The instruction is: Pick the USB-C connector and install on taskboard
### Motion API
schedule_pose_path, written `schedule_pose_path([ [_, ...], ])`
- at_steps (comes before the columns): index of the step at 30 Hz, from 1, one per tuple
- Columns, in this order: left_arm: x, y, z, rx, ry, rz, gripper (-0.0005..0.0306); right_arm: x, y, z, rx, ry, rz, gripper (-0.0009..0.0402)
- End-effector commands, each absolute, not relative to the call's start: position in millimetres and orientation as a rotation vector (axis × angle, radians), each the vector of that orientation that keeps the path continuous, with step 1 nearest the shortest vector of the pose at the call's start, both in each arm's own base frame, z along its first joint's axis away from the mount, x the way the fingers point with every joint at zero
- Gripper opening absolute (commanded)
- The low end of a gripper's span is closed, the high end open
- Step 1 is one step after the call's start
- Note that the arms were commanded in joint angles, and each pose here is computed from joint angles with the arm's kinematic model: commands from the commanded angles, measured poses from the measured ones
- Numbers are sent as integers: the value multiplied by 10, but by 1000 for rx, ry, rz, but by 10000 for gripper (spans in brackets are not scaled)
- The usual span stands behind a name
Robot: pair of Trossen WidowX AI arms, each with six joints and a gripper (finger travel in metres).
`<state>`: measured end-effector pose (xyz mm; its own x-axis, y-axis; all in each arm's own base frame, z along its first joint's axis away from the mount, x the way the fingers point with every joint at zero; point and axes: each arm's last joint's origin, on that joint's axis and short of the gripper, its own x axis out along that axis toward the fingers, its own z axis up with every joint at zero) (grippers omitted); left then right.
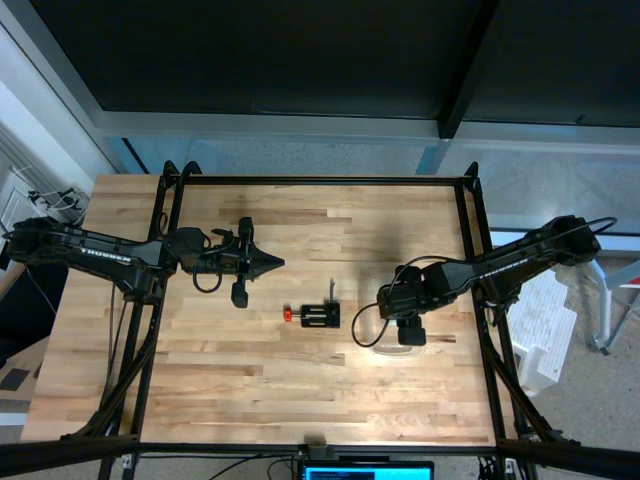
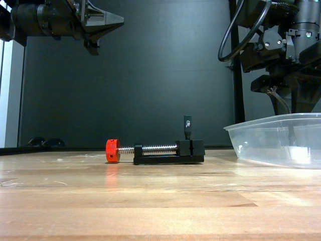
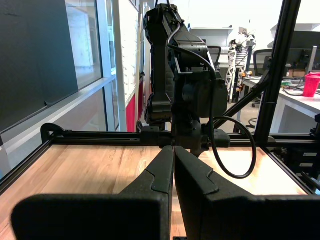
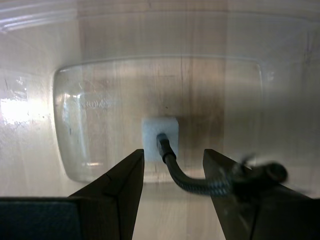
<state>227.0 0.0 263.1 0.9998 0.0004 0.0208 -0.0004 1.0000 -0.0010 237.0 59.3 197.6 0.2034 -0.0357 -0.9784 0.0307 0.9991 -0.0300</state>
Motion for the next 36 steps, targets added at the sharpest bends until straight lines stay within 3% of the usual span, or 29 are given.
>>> schedule_pose_path([
  [1, 2271, 1, 2632, -1, -21, 1, 0, 2380, 597, 1951, -10, 1374, -46, 154],
  [14, 2271, 1, 2632, -1, -21, 1, 0, 2387, 598, 1837, -13, 1379, -45, 144],
  [36, 2271, 0, 2632, -1, -21, 0, 0, 2384, 601, 1803, -16, 1368, -25, 34],
])
